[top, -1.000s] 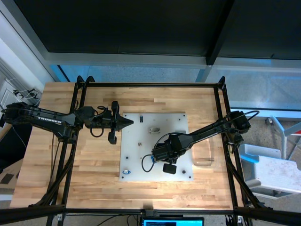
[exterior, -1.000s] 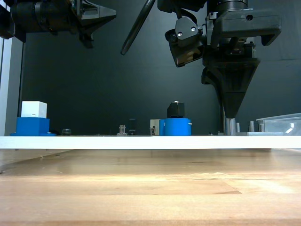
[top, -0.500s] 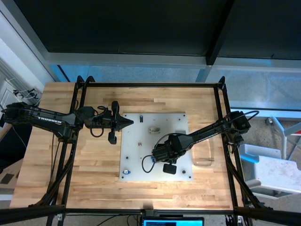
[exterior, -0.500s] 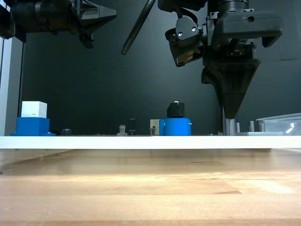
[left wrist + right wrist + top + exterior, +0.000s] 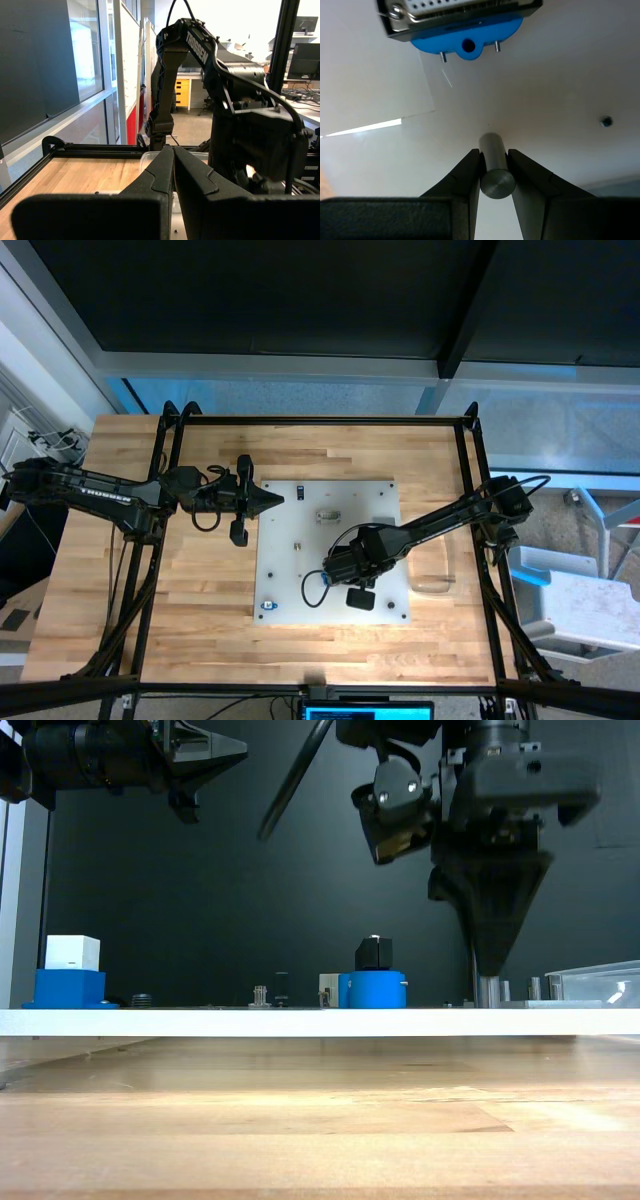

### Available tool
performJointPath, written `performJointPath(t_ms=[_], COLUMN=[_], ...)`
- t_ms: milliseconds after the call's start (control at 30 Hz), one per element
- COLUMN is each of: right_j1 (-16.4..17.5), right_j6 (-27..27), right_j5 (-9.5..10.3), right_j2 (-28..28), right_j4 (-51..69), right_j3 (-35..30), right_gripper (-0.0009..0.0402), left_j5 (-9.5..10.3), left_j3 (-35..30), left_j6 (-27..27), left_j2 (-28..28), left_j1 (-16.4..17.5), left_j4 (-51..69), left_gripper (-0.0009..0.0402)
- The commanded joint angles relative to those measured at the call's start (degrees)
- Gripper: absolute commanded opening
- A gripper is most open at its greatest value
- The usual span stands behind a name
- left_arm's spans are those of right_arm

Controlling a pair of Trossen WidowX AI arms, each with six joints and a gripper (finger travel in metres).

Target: Pick the 16mm cylinder and place it in the taskboard

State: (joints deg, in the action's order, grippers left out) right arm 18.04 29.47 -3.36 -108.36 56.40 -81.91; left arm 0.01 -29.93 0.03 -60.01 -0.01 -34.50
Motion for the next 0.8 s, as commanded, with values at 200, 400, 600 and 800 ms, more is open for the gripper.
performJointPath(t_ms=[200, 400, 600, 800], right_j1=[0.0, 0.0, 0.0, 0.0], right_j6=[0.0, 0.0, 0.0, -0.5], right_j5=[0.39, 0.37, 0.39, 0.39], right_j2=[-1.0, -1.2, -1.2, -1.2], right_j4=[-0.2, -0.5, -0.5, -0.6], right_j3=[0.1, 0.1, 0.1, 0.1], right_gripper=[0.0039, 0.0039, 0.0039, 0.0040], left_j5=[0.00, 0.00, 0.00, 0.00], left_j3=[0.0, 0.0, 0.0, 0.0], left_j6=[0.0, 0.0, 0.0, 0.0], left_j2=[0.0, 0.0, 0.0, 0.0], left_j1=[0.0, 0.0, 0.0, 0.0], left_j4=[0.0, 0.0, 0.0, 0.0], left_gripper=[0.0000, 0.0000, 0.0000, 0.0000])
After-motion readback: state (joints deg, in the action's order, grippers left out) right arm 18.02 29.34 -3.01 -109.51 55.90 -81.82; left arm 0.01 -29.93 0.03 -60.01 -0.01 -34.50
